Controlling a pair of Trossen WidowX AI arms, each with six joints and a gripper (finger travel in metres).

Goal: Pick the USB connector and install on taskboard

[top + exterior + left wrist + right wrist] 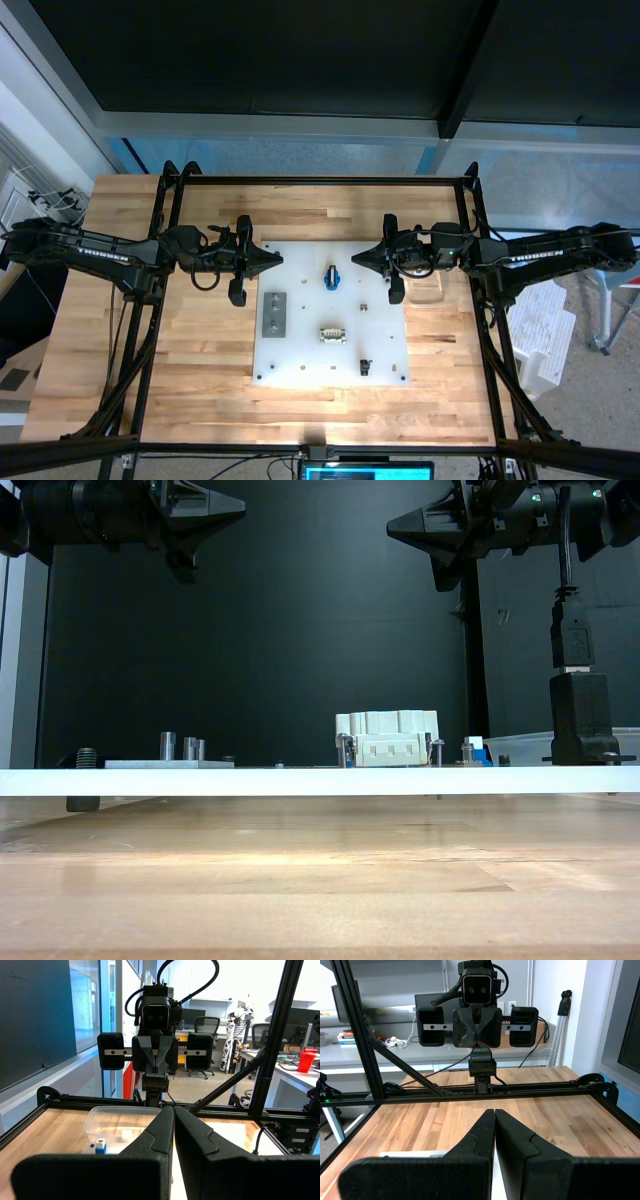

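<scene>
Two grippers hang high over the far edge of the flat white square plastic taskboard (pixel 300 345), and neither holds anything. The left gripper (pixel 276 259) is above the board's far left corner. The right gripper (pixel 356 258) is above the far edge, nearer the right corner. On both, the fingers (pixel 162 1127) are pressed together with nothing between them.

The small black USB connector (pixel 574 630) is well apart from them. It stands upright at the board's near right corner, on top of the small black socket (pixel 580 720). I see a strip of silver between plug and socket, so I think it may not be pushed all the way down, but I cannot be sure.

If I reach for it, I must spread the fingers first, or they would just knock it. It is thin and tall, so a grab from one side could tip or bend it. Pushing down while it leans could jam it. I see nothing holding the board to the wooden bench (pixel 200 350), so a hard push might slide it.
</scene>
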